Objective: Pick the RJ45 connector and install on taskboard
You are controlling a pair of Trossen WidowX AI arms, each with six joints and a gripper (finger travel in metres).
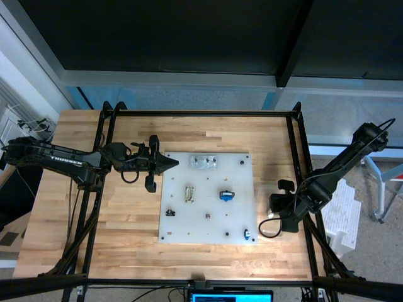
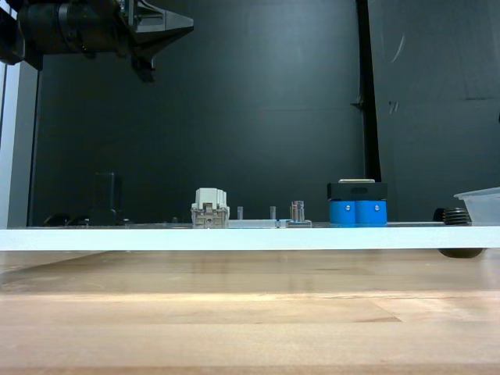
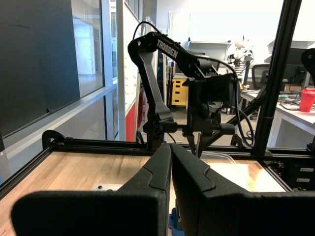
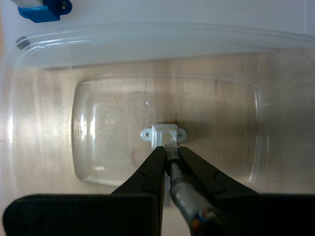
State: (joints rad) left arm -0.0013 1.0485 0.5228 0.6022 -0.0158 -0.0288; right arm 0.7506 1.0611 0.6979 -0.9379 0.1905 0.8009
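Beside flat white taskboard, right gripper tight on slender grey RJ45 connector; left gripper closed above its left edge.

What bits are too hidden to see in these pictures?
High view: the right gripper, down right of the taskboard, covers the RJ45 connector in its shut jaws.
Low view: the clear tray is cut off by the edge.
Left wrist view: the left gripper, jaws shut above the taskboard, blocks most of it.
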